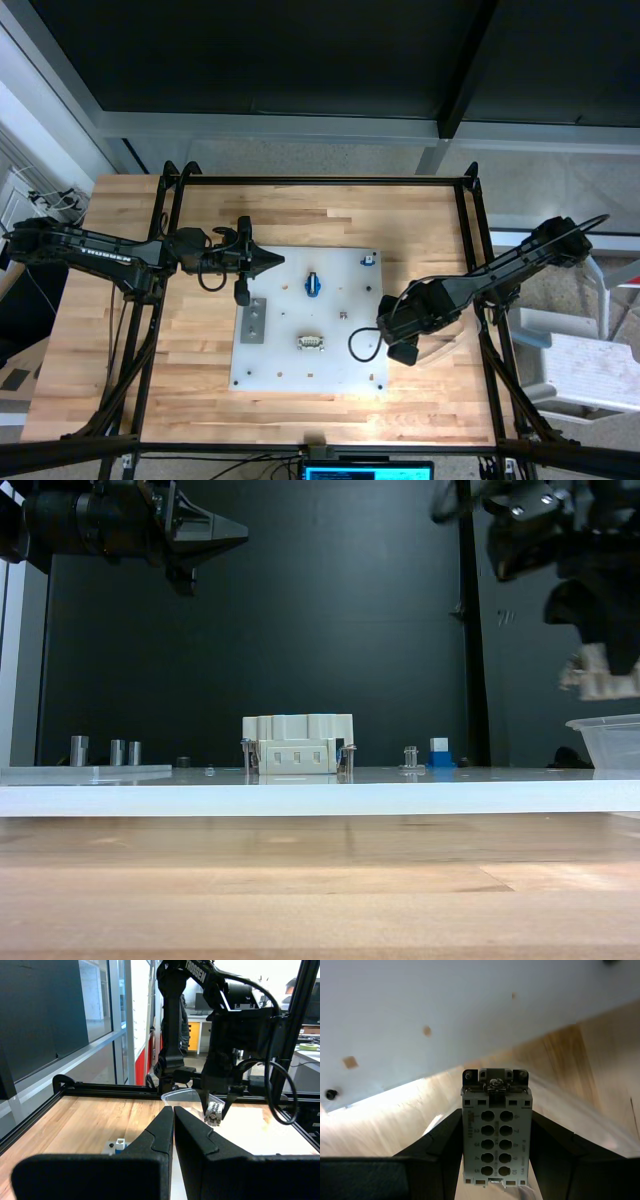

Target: Remove the HAN10-E connector and place it in the container

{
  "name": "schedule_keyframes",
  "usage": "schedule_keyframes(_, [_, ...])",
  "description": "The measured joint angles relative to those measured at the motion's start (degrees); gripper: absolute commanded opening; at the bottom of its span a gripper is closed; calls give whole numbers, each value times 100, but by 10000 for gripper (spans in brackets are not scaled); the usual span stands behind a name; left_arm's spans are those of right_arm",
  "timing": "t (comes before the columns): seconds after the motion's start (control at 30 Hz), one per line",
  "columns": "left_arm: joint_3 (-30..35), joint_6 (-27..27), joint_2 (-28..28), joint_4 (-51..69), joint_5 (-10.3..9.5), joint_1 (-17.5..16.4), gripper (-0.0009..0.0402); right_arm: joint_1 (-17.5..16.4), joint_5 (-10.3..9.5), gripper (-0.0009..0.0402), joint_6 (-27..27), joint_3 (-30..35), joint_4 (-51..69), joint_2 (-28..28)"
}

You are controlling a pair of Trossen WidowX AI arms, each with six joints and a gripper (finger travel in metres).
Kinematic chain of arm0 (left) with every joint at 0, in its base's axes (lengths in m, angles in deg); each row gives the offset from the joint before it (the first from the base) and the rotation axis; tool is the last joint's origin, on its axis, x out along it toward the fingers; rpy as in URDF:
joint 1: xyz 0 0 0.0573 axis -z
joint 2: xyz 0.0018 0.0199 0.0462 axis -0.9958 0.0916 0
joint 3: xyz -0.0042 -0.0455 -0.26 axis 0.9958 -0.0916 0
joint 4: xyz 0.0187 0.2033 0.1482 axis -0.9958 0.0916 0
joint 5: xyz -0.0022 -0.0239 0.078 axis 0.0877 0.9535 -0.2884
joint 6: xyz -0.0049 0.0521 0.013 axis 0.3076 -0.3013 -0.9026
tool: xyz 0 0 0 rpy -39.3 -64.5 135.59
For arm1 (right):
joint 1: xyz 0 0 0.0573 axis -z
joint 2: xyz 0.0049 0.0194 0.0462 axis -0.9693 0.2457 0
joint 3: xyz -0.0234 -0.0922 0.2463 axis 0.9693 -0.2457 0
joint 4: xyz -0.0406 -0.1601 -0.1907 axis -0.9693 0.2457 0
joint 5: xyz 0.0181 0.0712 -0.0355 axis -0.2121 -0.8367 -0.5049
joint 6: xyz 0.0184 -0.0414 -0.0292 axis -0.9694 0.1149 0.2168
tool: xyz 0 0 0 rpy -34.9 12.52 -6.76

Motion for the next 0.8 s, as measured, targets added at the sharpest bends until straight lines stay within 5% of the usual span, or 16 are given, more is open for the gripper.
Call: schedule_keyframes(0.8, [-2,-2,0,-4,-2,0,0,-544,-24,4,-1174,-1569,-905,-428])
